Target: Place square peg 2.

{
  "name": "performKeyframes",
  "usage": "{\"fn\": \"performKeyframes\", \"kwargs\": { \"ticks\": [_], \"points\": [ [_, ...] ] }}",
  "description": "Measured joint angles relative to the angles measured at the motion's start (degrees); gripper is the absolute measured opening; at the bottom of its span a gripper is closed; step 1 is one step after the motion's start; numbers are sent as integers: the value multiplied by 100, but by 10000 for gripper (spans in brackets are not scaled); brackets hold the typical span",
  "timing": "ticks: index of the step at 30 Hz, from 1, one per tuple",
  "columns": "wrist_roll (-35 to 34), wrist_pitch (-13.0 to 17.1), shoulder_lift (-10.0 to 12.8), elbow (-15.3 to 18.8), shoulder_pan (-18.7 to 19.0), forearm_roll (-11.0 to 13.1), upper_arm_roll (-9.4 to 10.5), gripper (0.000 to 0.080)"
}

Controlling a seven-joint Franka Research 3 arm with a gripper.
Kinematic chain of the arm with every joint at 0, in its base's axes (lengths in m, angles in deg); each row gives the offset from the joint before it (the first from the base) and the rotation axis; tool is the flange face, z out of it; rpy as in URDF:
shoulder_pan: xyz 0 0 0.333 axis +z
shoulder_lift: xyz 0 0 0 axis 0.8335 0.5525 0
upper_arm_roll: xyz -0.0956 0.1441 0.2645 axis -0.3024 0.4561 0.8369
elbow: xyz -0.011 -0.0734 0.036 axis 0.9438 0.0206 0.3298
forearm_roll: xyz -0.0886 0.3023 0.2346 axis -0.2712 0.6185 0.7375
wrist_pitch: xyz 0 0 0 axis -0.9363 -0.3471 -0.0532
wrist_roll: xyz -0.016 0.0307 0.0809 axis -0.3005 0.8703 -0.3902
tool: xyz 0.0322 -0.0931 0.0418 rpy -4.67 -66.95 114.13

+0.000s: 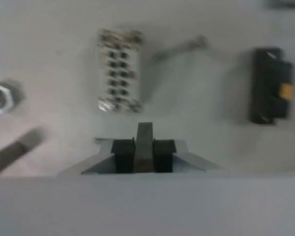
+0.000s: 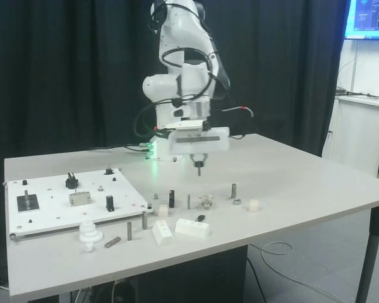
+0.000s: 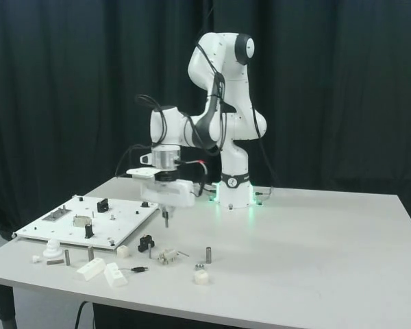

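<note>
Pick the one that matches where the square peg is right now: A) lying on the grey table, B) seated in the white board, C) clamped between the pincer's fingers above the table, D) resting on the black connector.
C: the pincer is shut on the square peg, held clear above the grey table.

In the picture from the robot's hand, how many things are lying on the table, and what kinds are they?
nut: 1
bolt: 1
plug with holes: 1
thin pin: 1
black block: 1
Total: 5 on the table, plus 1 peg held in the gripper. Something cut off at the picture's edge is not counted.
</note>
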Motion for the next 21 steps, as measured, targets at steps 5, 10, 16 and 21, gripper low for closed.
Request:
{"fn": "performKeyframes", "kwargs": {
  "ticks": [5, 10, 16, 21],
  "points": [
    [-34, 292, 256, -191, 60, 0, 229, 76],
    [-34, 451, 587, -515, 85, 0, 408, 76],
    [-202, 494, 1021, -987, 88, 0, 505, 76],
    [-236, 477, 1331, -1299, 90, 0, 540, 76]
  ]
}}
